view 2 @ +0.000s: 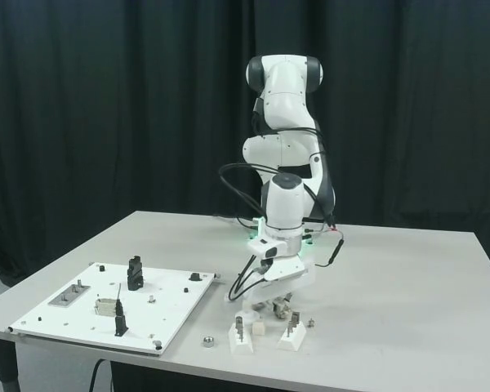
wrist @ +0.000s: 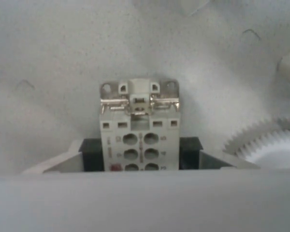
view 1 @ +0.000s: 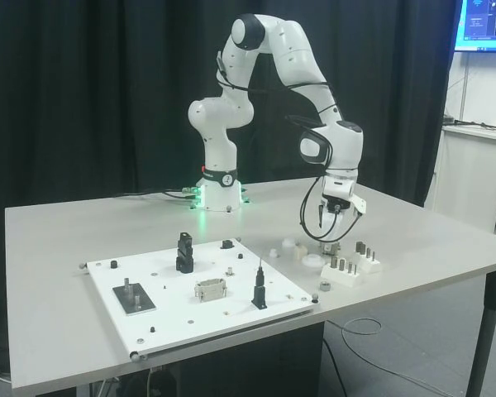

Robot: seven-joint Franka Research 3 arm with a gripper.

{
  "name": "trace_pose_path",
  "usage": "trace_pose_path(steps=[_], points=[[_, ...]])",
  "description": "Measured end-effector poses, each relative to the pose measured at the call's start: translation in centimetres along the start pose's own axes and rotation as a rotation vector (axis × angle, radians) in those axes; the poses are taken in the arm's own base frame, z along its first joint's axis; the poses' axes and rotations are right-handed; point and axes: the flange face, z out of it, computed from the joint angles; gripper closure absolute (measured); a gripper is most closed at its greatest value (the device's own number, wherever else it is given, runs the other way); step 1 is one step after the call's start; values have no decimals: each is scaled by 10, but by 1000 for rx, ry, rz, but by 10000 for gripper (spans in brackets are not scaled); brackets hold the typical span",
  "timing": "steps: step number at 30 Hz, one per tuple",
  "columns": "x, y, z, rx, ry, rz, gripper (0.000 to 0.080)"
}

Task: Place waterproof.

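Here's the grey surface [view 1: 83,223] carrying it all, with the white arm [view 1: 289,50] bolted at its back and a green glow at the arm's base. On the near side lies one white board [view 1: 161,277]; on it stand one black block [view 1: 183,252], one black upright with a thin pin [view 1: 259,289], one grey plate with pegs [view 1: 133,298], and one pale connector socket [view 1: 209,289] between them.

Beside the board's far edge sit two white peg holders [view 2: 242,336], each with small grey pegs standing in it. One white toothed gear [wrist: 266,142] lies close by, plainly seen in the wrist view.

Now the tool [view 1: 329,240], hanging low over the surface next to the peg holders: the wrist view shows its black fingers [wrist: 89,154] closed on either side of the waterproof connector [wrist: 137,128], gripping it. So the connector is in the tool's grasp, above the surface, well apart from the board. It is a pale block with metal clips on one end and six round holes in two rows. Tiny numbers sit beside the holes; I cannot read them surely
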Motion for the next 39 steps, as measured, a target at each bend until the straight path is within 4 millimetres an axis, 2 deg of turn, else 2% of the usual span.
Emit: trace_pose_path(steps=[6,15,24,39], points=[[6,8,-6,-27,-11,-13,489],[22,22,-29,-69,-40,-43,489],[34,27,-47,-78,-63,-49,489],[32,22,-48,-77,-84,-55,489]])
